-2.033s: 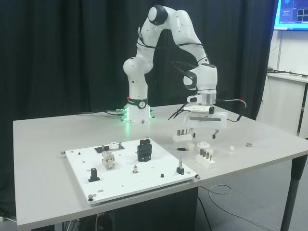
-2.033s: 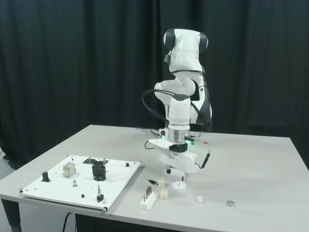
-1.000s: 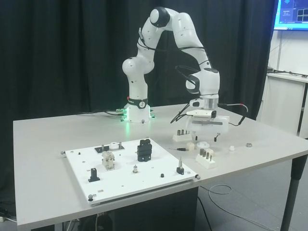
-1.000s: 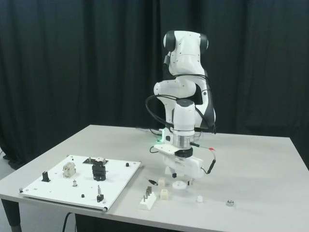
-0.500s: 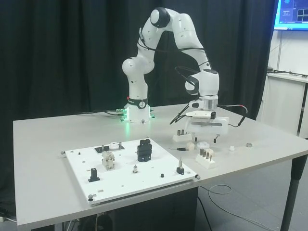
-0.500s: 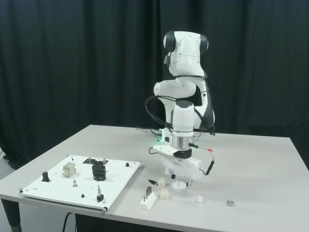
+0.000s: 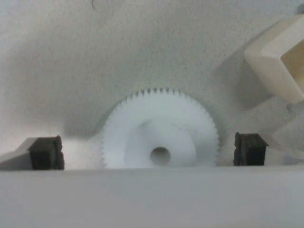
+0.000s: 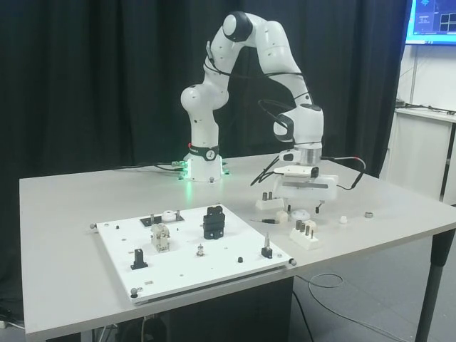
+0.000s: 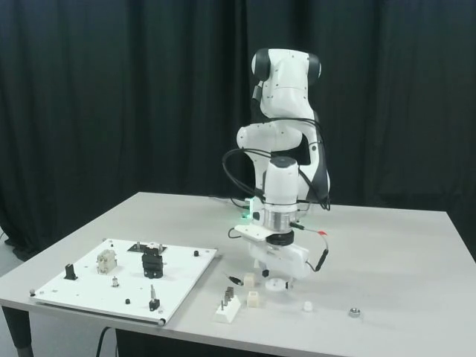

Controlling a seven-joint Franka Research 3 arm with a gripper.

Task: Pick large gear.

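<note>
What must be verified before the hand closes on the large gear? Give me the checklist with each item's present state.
1. Large gear lies between the two fingertips: ok.
2. Hand open wider than the gear, with a gap at each side: ok.
3. Gear flat on the grey table: ok.
4. The block next to the gear stays outside the closing path: ok.
5. Fingertips low enough to catch the gear's rim: cannot tell.
6. Hand over the gear in the room views: ok.
</note>
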